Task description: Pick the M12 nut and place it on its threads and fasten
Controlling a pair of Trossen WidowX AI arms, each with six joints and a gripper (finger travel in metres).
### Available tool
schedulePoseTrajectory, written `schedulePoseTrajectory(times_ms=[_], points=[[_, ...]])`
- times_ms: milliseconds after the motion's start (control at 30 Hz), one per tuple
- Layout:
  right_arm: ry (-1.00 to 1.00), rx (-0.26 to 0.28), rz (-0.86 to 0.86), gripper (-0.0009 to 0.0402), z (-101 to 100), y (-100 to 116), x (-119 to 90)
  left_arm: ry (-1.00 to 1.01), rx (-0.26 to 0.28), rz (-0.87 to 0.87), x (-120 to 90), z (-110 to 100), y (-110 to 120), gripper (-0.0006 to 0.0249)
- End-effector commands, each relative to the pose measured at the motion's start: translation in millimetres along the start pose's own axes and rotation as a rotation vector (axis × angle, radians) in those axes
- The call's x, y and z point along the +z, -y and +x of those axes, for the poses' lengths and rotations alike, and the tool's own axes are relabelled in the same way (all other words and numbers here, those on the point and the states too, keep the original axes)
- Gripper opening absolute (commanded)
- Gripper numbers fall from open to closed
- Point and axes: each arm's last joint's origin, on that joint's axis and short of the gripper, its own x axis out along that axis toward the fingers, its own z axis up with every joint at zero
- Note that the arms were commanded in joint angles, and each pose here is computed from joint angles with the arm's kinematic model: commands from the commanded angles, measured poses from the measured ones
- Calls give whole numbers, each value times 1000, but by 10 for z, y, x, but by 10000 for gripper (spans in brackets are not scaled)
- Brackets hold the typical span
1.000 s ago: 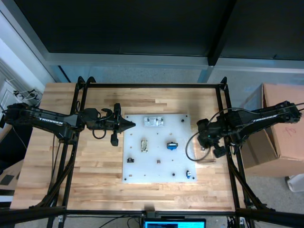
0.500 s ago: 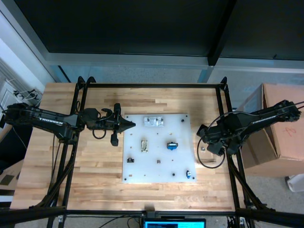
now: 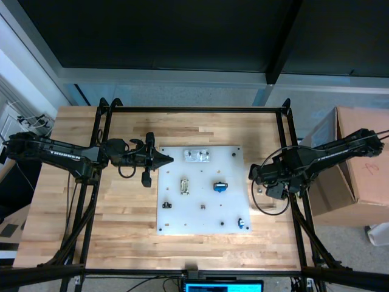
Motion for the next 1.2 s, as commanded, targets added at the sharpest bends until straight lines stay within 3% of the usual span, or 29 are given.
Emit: schedulePoseTrajectory(times_ms=[33,300,433,867,1200], points=[[-3,7,-9,156,75,1,-39,0,0,0,0,0,0,0],[0,-7,-32,164,254,12,-100,0,0,0,0,0,0,0],[-15,18,-21,165,370,35,-130,0,0,0,0,0,0,0],[-19,30,-16,165,738,72,-113,0,0,0,0,0,0,0],[-13,38,-15,165,862,65,-114,0,0,0,0,0,0,0]])
